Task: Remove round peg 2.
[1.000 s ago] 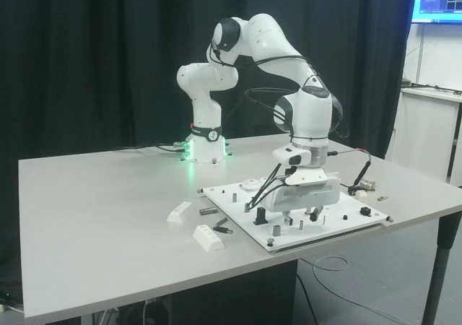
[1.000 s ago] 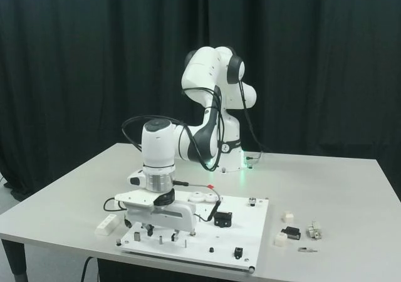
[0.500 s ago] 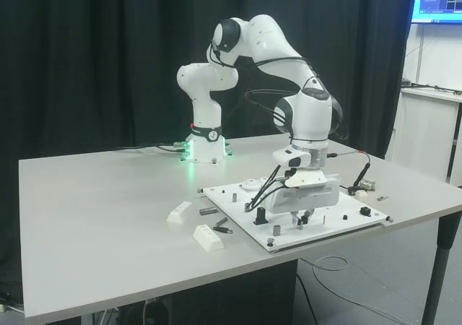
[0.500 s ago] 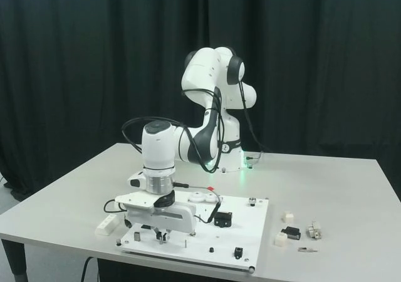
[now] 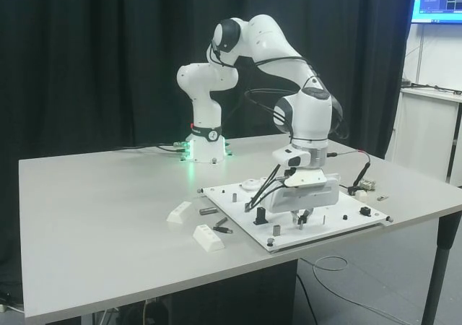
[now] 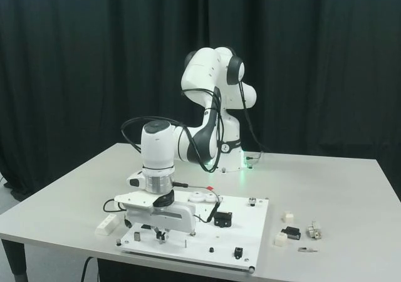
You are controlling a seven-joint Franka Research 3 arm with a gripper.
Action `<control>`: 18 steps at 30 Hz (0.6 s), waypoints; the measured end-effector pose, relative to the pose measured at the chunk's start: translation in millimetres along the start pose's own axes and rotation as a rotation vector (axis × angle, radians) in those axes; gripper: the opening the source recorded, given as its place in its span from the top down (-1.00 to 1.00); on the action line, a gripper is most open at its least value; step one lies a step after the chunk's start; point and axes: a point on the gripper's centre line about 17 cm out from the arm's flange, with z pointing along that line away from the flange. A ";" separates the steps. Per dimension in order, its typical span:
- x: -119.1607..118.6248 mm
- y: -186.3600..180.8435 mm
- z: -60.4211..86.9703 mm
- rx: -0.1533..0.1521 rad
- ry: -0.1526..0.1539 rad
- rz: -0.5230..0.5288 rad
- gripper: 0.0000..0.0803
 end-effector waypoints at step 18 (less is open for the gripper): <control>-7.6 11.3 -50.5 -0.011 -0.100 0.013 0.82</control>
